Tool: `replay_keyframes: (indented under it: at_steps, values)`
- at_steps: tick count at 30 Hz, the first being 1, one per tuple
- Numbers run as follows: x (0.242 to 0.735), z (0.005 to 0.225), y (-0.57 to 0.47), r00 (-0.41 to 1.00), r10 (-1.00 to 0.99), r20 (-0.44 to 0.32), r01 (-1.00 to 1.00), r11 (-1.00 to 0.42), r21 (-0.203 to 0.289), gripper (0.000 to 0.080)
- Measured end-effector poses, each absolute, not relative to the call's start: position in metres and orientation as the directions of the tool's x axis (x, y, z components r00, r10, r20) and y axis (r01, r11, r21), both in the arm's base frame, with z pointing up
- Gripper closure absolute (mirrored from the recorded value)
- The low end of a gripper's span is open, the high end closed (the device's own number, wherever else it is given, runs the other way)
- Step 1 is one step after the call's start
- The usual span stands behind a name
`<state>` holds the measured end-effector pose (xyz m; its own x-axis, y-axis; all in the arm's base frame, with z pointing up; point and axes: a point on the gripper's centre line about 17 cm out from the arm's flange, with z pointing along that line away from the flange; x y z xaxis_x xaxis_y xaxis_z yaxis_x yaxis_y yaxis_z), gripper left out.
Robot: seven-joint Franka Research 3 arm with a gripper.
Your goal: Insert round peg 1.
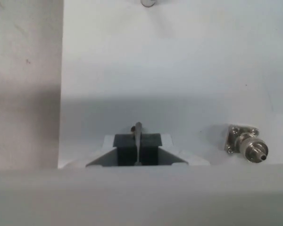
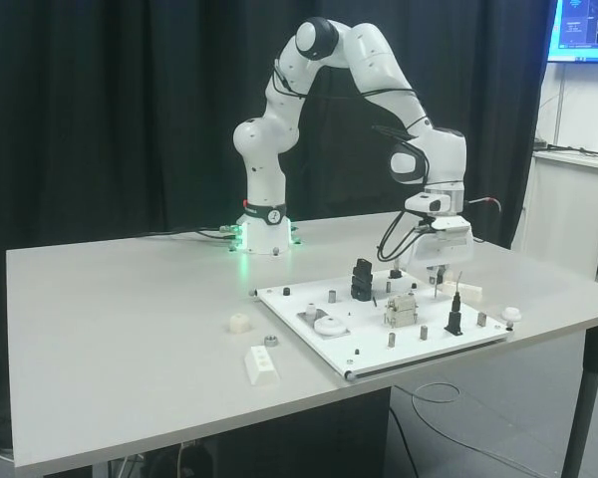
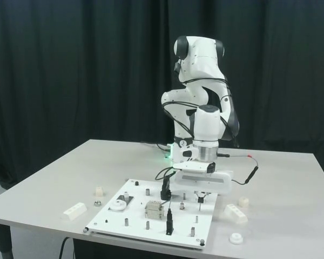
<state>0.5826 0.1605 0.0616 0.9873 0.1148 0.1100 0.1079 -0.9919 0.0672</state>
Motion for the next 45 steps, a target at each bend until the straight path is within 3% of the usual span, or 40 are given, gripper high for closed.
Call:
replay_keyframes:
  at_steps: [45]
  values:
    - [0.5765,0.0559,0.1594,0.992,0.094,0.089,0.089,-0.994,0.056,0.0786]
